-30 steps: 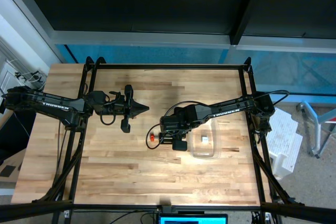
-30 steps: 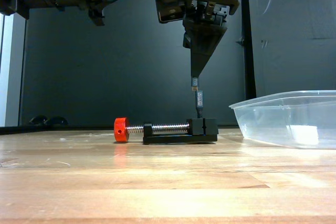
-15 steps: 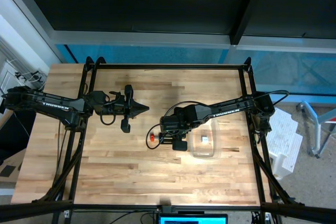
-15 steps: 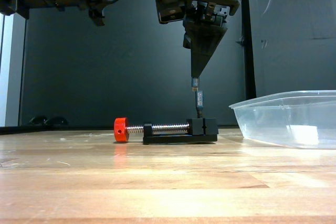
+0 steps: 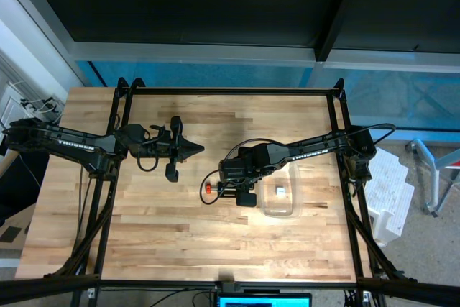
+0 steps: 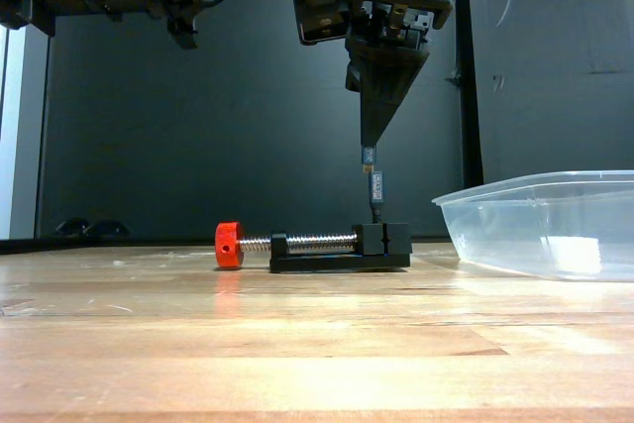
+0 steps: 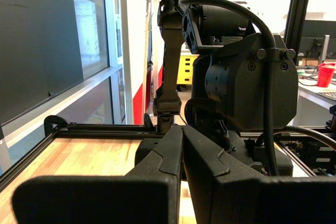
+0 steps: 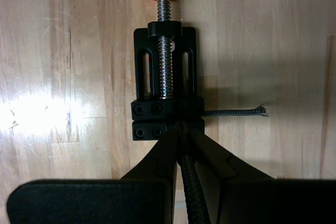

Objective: Pick the usb-c connector and install on the hub

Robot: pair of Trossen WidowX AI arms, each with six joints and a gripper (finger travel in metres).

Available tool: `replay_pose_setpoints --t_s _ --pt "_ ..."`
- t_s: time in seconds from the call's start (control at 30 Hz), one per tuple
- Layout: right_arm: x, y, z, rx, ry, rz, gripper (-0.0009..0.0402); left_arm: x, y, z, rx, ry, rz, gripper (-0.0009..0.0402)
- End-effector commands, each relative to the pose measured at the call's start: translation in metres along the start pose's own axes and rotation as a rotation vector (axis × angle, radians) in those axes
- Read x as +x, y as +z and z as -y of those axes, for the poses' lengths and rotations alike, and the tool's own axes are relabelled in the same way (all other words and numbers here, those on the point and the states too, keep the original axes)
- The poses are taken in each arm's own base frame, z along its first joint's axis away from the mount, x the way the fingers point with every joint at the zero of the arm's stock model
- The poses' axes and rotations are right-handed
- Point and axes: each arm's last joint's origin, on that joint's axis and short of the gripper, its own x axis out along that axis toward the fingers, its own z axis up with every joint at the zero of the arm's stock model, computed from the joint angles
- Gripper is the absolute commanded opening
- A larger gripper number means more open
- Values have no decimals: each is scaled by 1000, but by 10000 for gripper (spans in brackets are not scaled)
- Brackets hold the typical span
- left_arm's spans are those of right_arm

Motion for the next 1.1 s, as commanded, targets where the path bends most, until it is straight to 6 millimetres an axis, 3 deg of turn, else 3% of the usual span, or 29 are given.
replay_pose_setpoints --t_s 0.03,1.1 --pt "0 0 0 0 0 0 0 0 0 0 0 0 0 0" --pt "-4 -1 0 0 0 -1 0 0 0 0 0 0 0 0"
